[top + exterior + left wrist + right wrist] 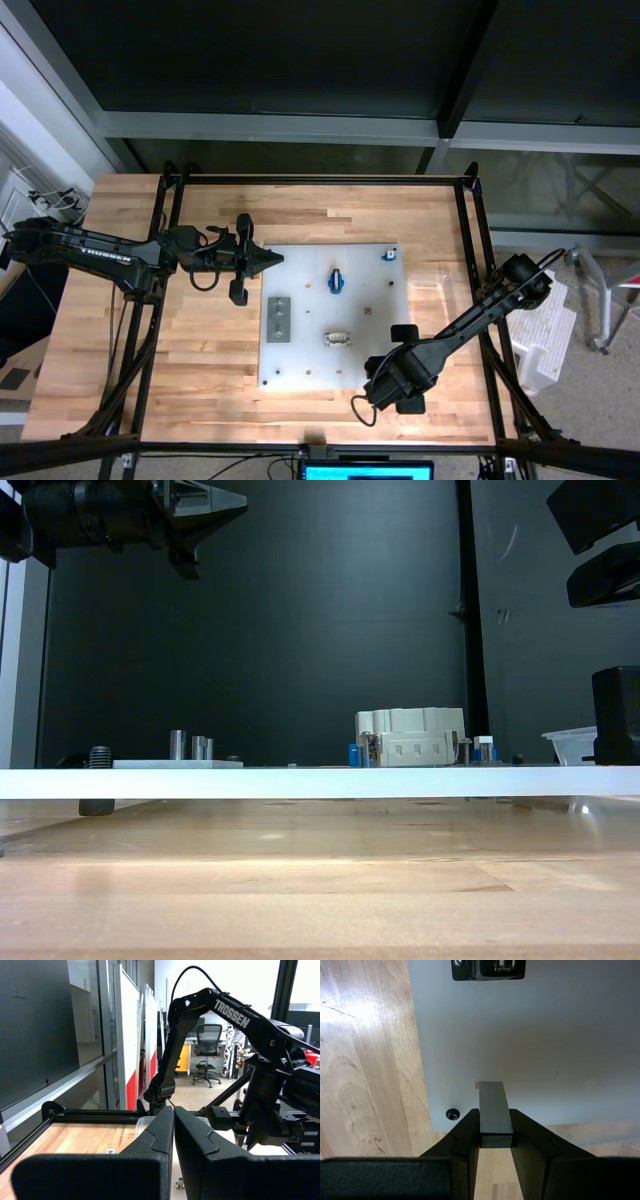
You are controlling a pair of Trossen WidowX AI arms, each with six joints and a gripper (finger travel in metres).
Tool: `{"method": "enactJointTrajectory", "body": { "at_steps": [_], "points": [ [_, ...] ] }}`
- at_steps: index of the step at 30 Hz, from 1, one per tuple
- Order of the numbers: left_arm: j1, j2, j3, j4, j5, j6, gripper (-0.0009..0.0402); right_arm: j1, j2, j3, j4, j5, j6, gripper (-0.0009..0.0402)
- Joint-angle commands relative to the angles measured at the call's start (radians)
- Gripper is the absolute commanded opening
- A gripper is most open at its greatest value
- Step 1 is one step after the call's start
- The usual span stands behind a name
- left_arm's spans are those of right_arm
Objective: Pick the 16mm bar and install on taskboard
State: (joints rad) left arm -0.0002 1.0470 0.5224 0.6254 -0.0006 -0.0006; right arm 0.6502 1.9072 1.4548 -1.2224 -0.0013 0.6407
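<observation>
Bar [495, 1105] in right gripper [495, 1119] over white board [545, 1035]; left gripper [173, 1112] above wooden table [200, 340].

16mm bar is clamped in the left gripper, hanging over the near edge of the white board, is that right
Not quite: the 16mm bar is clamped in the right gripper, not the left, as the right wrist view shows. It does hang over the near edge of the white board, clear of any seat. The left gripper is shut on nothing, raised by the board's left edge.
</observation>
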Motion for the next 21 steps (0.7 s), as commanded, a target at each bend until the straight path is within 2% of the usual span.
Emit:
{"method": "enactJointTrajectory", "body": {
  "at_steps": [1,15,21],
  "points": [
    [0.000,0.000,0.000,0.000,0.000,0.000,0.0000,0.001,0.000,0.000,0.005,0.000,0.002,0.0000],
    [0.000,0.000,0.000,0.000,0.000,0.000,0.0000,0.002,0.000,-0.011,0.032,-0.002,0.001,0.0000],
    [0.000,0.000,0.000,0.000,0.000,0.000,0.0000,0.002,0.000,-0.034,0.058,-0.019,0.002,0.0000]
  ]
}}
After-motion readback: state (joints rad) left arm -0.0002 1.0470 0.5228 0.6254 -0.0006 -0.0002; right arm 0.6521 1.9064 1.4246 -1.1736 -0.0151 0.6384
